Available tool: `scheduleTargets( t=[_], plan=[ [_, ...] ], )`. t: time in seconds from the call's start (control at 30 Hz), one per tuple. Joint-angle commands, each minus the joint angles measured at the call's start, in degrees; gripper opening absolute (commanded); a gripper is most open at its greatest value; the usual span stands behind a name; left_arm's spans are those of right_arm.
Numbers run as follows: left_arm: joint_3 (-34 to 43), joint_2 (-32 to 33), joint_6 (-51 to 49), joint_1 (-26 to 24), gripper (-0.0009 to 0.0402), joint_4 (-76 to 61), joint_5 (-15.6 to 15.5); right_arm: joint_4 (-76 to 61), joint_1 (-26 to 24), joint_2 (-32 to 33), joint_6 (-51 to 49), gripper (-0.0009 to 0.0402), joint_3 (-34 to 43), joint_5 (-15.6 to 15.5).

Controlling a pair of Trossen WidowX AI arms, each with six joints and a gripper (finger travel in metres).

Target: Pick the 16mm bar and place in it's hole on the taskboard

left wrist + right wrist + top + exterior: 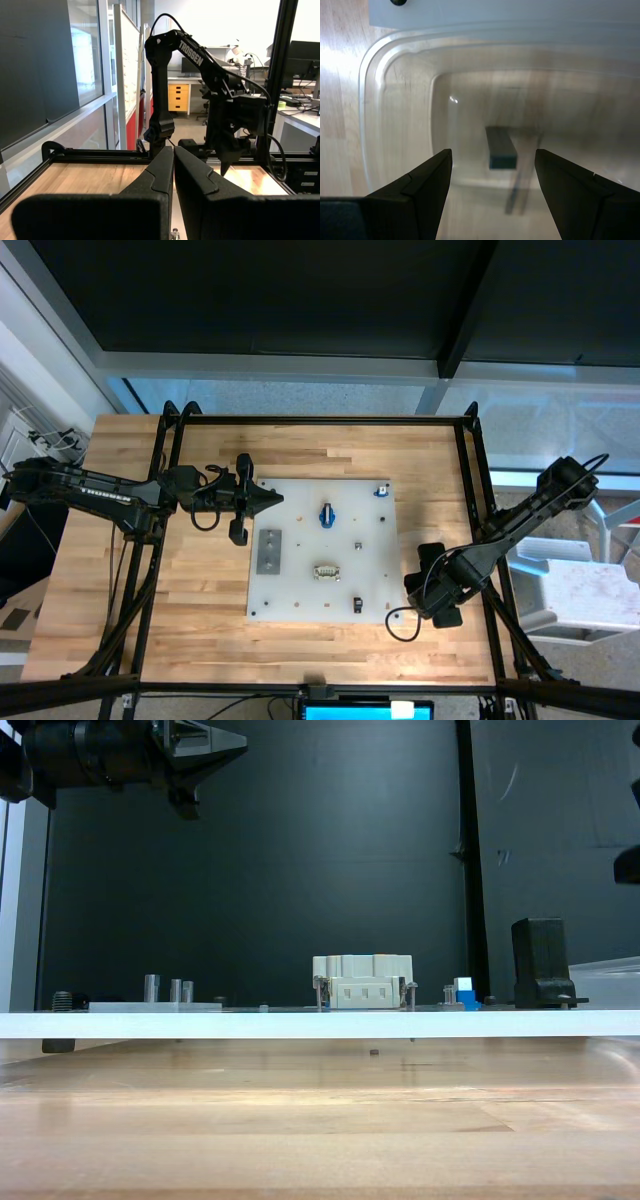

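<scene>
A dark, short bar-shaped part [500, 148] lies free on the floor of a clear plastic tray [395, 65], clear of the white taskboard [300, 515]. My right gripper [493, 152] hangs over that tray, open, with the part between and below its fingers [427, 172] and nothing held. From above, the right gripper [432, 580] sits just off the board's right edge. My left gripper [277, 498] hovers high over the board's left edge, pointing right, shut and empty; it shows again in the wrist view [173, 150] and from table height [238, 740].
A grey metal plate [269, 550] with upright pegs [151, 988] sits at the board's left. A beige connector [362, 982], a blue part [327, 514] and a black block [540, 965] also stand on the board. Black frame rails [320, 420] surround the table.
</scene>
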Motion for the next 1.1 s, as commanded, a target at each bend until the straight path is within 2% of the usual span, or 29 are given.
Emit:
scheduleTargets(
  t=[0.03, 0.27, 0.37, 0.73, 1.03, 1.1],
  plan=[
    [0.0, 0.0, 0.0, 0.0, 0.0, 0.0, 0.0, 2.0, 0.0, 0.0, 0.1, 0.0231, -1.6, 0.0],
    [0.0, 0.0, 0.0, 0.0, 0.0, 0.0, 0.0, 3.7, 0.0, 0.0, 0.2, 0.023, -3.6, -0.3],
    [0.0, 0.0, 0.0, 0.0, 0.0, 0.0, 0.0, 4.7, 0.0, 0.0, 1.4, 0.0214, -4.0, -0.3],
    [0.0, 0.0, 0.0, 0.0, 0.0, 0.0, 0.0, 5.1, -0.1, 0.0, 1.5, 0.0113, -4.1, -0.9],
    [0.0, 0.0, 0.0, 0.0, 0.0, 0.0, 0.0, 5.2, -0.2, 0.0, 1.6, 0.0002, -4.1, -1.4],
    [0.0, 0.0, 0.0, 0.0, 0.0, 0.0, 0.0, 5.4, -0.2, 0.0, 1.6, 0.0002, -4.1, -1.4]
  ],
)
